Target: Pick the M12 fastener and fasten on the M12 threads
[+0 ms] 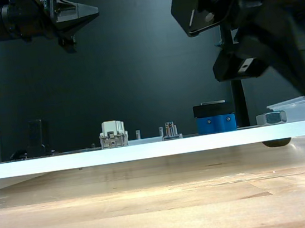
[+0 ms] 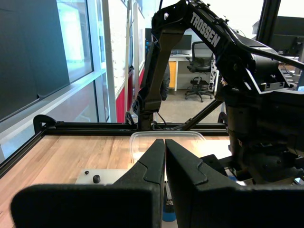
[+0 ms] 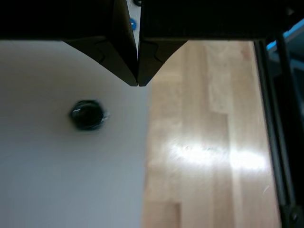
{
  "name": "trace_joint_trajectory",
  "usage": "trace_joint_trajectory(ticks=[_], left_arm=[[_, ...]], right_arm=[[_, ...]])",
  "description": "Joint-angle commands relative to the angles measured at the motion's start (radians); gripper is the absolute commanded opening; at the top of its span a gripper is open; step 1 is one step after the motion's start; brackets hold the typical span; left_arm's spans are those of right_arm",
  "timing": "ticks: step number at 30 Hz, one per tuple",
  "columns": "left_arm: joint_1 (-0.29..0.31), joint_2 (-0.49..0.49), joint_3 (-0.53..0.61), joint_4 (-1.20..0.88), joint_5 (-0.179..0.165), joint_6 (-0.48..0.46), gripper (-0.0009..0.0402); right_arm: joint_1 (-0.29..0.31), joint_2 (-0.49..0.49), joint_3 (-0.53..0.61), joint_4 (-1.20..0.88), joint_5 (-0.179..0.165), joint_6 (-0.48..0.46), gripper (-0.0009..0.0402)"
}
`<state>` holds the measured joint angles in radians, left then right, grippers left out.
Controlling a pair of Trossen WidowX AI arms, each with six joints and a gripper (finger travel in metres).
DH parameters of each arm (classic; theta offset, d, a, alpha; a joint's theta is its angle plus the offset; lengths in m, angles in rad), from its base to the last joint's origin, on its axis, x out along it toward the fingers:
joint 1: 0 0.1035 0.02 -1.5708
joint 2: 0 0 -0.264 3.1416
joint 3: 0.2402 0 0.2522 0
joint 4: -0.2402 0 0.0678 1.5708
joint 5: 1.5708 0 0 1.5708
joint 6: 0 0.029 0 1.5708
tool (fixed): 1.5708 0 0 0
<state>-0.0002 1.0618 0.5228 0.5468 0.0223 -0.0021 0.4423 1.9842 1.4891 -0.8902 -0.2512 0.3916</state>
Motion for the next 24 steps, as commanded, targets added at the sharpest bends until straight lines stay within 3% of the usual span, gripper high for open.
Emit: trace_joint_trajectory(ticks=[1,4,8,9,20,24], left_arm=[[0.000,0.000,0.000,0.000,0.000,0.000,0.0000],[0.000,0.000,0.000,0.000,0.000,0.000,0.0000],[0.000,0.000,0.000,0.000,0.000,0.000,0.0000],[0.000,0.000,0.000,0.000,0.000,0.000,0.0000],[0.000,0.000,0.000,0.000,0.000,0.000,0.0000],[0.000,0.000,0.000,0.000,0.000,0.000,0.0000]], right_arm=[[0.002,-0.009,0.000,-0.002,0.026,0.019,0.0000],[0.001,-0.022,0.000,-0.010,0.103,0.021,0.0000],[0.000,-0.032,0.000,-0.029,0.237,0.023,0.0000],[-0.002,-0.032,0.000,-0.028,0.251,0.023,0.0000],[-0.005,0.005,0.000,-0.003,0.259,0.028,0.0000],[-0.005,0.006,0.000,0.014,0.238,0.031,0.0000]])
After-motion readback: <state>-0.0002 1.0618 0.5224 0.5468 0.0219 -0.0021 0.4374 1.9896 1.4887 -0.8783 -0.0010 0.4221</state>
